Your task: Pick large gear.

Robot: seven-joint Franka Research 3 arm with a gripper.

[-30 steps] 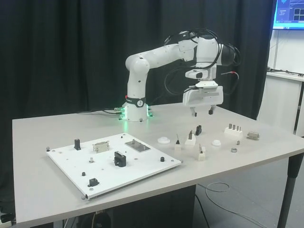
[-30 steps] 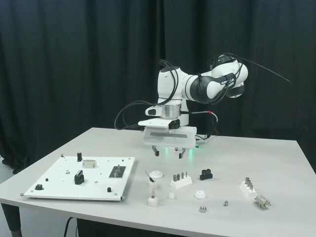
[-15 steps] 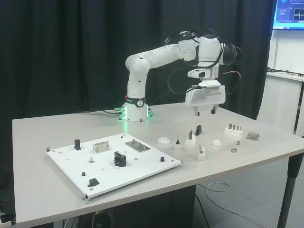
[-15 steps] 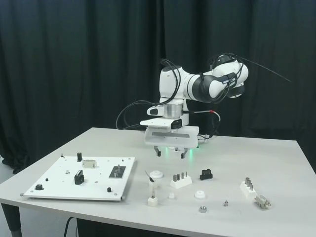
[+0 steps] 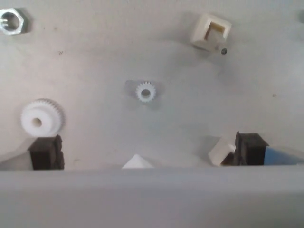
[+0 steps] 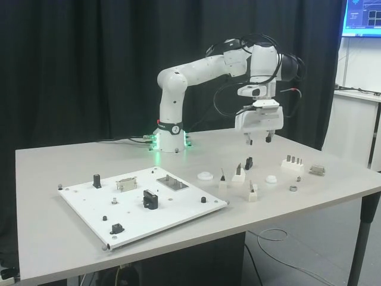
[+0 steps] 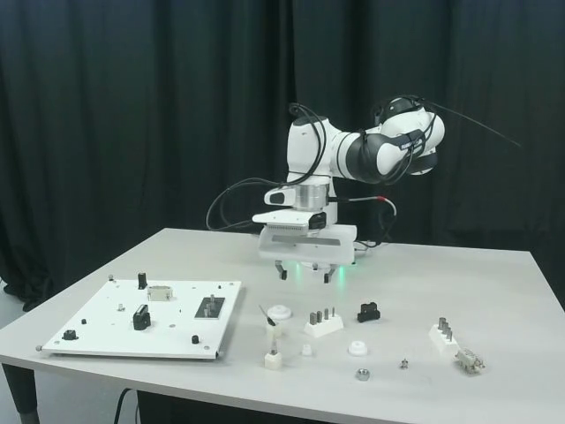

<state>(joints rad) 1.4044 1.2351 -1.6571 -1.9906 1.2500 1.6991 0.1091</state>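
Gripper [image 7: 305, 274] is hanging in the air above the grey table [image 7: 494, 291], just right of centre in the second room view, jaws spread wide with nothing between them and nothing touching them. In the wrist view the two black fingertips [image 5: 46, 152] sit far apart with only bare tabletop in the gap.

The large gear [image 7: 279, 312] is flat on the table, a round white disc with a raised hub, a bit below and left of the gripper in that same view. In the first room view it's [image 6: 205, 175] at the middle of the frame, just off the right corner of the white board [image 6: 89, 205].

The wrist camera picks up other bits: a mid-size gear [image 5: 42, 118], white and plastic-looking with fine teeth and a centre hole, right beside one fingertip; a small gear [image 5: 144, 91]; a shiny metal hex nut [image 5: 12, 21]; and a hollow white block [image 5: 210, 31].

There's a lit screen [image 6: 362, 15] in the upper right of the first room view, but its text is too small to read.
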